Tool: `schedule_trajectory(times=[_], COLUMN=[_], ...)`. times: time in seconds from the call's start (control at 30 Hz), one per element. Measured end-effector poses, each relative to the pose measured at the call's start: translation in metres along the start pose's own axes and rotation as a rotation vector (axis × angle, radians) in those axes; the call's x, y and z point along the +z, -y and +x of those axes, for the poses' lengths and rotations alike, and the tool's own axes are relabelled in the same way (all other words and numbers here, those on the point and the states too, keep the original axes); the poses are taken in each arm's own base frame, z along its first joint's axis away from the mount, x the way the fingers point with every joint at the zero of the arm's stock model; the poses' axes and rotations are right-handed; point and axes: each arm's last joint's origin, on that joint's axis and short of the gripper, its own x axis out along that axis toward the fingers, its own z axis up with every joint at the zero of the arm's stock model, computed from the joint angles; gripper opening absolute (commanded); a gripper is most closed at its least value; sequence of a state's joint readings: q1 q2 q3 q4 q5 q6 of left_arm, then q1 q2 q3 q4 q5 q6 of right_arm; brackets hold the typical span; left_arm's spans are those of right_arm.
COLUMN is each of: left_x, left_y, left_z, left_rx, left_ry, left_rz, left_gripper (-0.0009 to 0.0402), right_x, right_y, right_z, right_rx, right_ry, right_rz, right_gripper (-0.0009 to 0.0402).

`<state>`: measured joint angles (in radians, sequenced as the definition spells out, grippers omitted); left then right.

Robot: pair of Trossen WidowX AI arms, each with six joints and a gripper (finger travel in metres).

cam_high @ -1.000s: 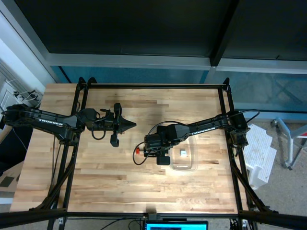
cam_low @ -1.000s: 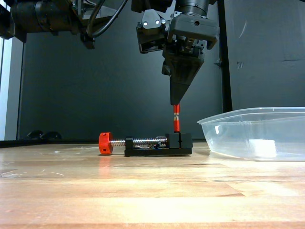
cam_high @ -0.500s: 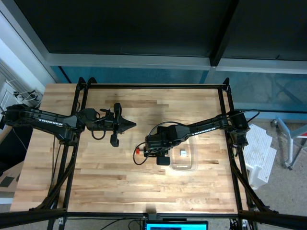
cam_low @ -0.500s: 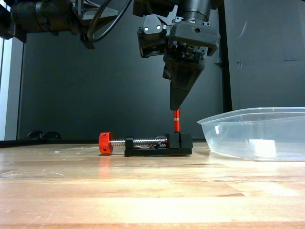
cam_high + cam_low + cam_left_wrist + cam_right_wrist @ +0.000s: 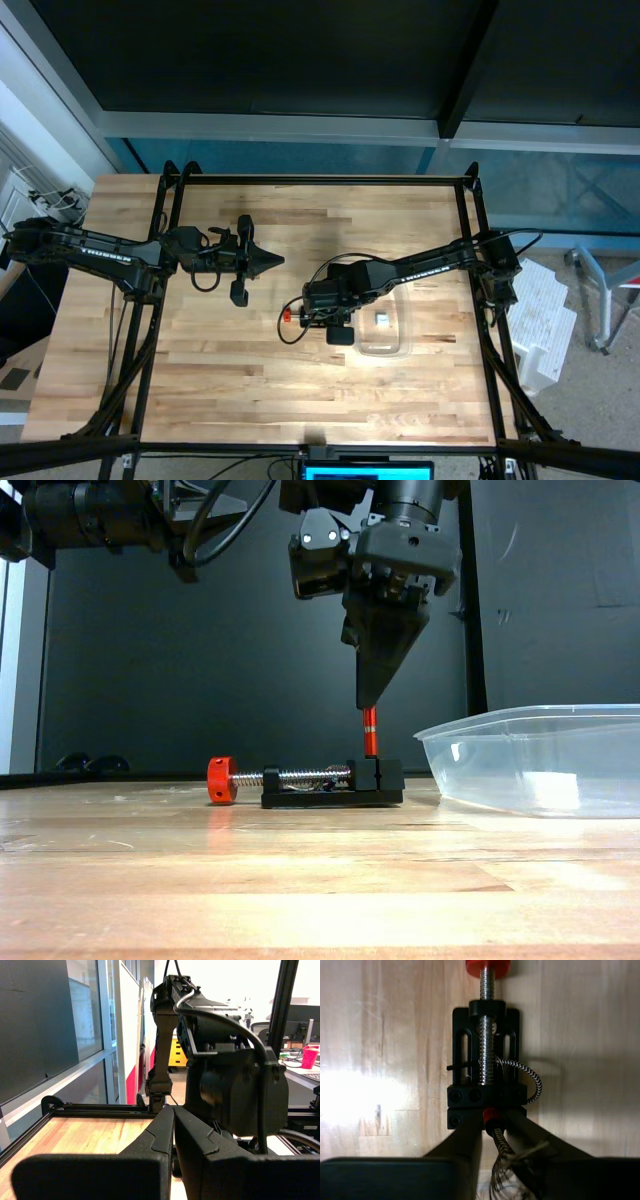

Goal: Pick the rca connector and install on the hub

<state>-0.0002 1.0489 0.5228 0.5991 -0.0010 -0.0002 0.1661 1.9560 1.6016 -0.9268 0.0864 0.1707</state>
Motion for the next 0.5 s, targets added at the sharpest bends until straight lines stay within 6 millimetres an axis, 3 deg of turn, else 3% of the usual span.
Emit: schedule_trajectory(times=[0.27,0.5], left_x=[0.000,0.000], left_y=[0.000,0.000], left_z=[0.000,0.000], left_rx=[0.000,0.000], left_ry=[0.000,0.000], left_rz=[0.000,0.000], left_gripper=[0.0000,0.0000], right_x=[-0.001,-0.012], right_y=[0.001,0.006], right_z=[-0.022,-0.054], right_rx=[0.010,0.026], right_ry=[0.059,0.154], right_rz=[0.010,0.001], right_gripper=[0.0176,0.0189])
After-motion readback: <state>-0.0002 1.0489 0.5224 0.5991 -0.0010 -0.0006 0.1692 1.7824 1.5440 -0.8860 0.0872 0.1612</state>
